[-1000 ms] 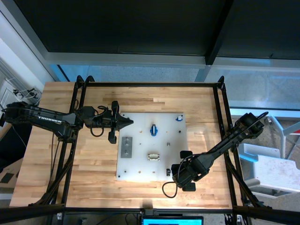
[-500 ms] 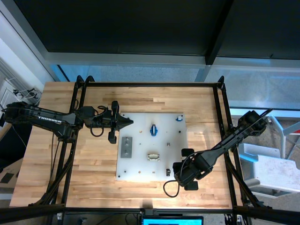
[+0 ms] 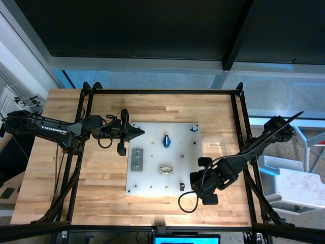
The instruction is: Pick the 16mm bar from the taskboard and place it in the container
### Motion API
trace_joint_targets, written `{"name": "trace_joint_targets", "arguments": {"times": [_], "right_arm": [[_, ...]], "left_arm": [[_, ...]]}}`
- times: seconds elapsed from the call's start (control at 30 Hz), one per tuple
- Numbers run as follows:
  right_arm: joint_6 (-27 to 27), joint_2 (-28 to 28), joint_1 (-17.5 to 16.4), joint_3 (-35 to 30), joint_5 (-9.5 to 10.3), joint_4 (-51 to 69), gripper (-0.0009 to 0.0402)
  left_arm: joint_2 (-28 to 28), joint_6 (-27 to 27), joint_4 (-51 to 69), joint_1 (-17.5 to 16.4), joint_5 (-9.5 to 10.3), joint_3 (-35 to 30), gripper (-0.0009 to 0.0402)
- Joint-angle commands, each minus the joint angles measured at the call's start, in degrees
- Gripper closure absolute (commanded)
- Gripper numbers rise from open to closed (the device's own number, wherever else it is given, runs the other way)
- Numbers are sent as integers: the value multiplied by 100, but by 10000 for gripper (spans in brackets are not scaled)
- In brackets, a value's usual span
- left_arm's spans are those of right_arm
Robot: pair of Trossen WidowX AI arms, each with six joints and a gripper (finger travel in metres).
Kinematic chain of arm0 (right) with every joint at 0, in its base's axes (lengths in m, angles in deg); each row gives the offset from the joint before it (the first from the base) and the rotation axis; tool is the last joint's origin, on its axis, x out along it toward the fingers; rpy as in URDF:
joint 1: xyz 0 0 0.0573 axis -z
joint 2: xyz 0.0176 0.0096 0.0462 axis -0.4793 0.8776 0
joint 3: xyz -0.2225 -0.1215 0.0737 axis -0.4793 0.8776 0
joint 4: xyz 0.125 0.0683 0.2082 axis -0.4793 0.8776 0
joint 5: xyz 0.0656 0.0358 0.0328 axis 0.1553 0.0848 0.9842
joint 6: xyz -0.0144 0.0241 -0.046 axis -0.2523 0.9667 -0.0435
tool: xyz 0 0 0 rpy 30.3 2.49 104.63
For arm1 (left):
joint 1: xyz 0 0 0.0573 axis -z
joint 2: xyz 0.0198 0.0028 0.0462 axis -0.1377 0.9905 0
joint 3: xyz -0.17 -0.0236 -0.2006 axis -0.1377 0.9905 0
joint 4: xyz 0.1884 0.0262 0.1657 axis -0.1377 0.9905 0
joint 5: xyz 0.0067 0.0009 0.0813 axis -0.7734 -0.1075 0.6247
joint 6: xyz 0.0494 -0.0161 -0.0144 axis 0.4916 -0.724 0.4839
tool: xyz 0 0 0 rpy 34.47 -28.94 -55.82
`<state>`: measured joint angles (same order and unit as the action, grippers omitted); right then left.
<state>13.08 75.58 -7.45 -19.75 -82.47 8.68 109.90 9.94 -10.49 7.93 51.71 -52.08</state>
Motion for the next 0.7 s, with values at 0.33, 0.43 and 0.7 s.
{"name": "trace_joint_targets", "arguments": {"times": [0.33,0.43,0.7], "right_arm": [[101,-114,68,2,-127,177,372],[243,-201,205,59,-129,188,372],[535,-739,715,645,-125,332,372]], "left_arm": [[2,2,-2,-2,0,0,393],[2,2,-2,0,0,0,393],[2,2,-2,0,0,0,393]]}}
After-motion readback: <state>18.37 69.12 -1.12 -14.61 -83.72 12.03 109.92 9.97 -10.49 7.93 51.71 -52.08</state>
